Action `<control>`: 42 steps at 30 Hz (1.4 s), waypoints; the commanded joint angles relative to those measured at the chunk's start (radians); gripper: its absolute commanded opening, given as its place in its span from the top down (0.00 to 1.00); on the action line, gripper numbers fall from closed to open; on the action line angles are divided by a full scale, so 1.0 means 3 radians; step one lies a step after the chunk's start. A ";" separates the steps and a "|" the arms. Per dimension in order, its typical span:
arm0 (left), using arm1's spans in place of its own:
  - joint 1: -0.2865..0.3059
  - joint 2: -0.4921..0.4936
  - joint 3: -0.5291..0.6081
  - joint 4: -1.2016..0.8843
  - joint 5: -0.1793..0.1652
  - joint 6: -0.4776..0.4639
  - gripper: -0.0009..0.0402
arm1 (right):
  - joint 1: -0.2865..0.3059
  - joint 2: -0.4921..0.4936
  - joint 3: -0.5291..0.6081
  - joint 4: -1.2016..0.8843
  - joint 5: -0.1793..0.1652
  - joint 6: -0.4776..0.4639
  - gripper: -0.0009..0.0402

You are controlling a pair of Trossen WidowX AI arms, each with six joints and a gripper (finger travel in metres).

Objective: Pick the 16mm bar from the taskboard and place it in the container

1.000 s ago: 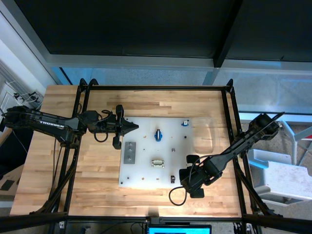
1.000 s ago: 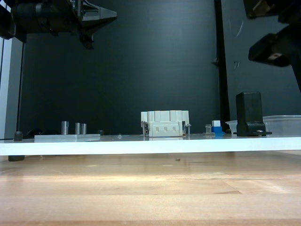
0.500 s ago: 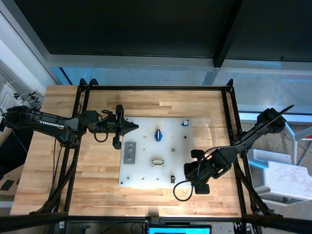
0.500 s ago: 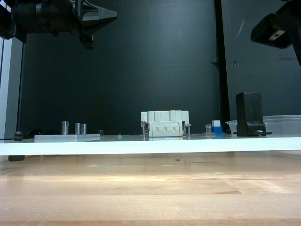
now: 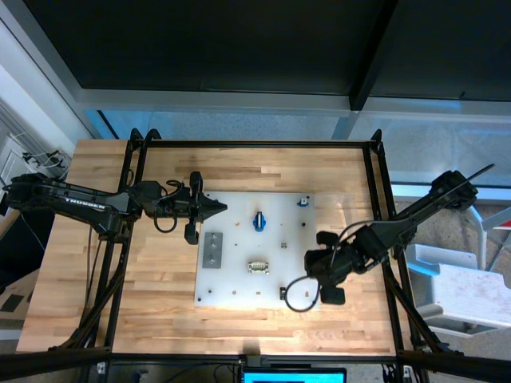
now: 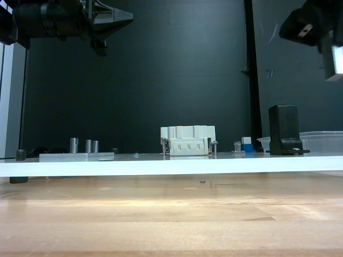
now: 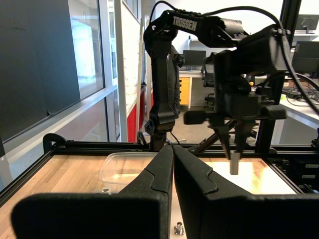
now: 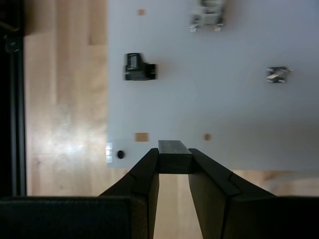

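Holding the 16mm bar clamped tight, the right end effector hangs over the right edge of the taskboard; a weak pinch could drop it short of the container. The left end effector, closed together, hovers over the far-left corner

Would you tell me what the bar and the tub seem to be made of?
The bar, clamped in the right pincer over the board's right edge: probably metal, dull grey, square-edged. The tub: clear plastic, see-through walls. The left pincer hangs shut over the board's left edge.
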 commanded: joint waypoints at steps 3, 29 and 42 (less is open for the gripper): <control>0.0000 0.0001 0.0000 0.0000 0.0000 0.0000 0.98 | -0.0273 -0.0089 -0.0018 -0.0200 0.0001 0.0004 0.89; 0.0000 0.0001 0.0000 0.0000 0.0000 0.0000 0.98 | -0.1546 -0.0771 -0.0765 -0.0662 -0.0029 0.0106 0.89; 0.0000 0.0001 0.0000 0.0000 0.0000 0.0000 0.98 | -0.1555 -0.0785 -0.0790 -0.0701 -0.0027 0.0128 0.80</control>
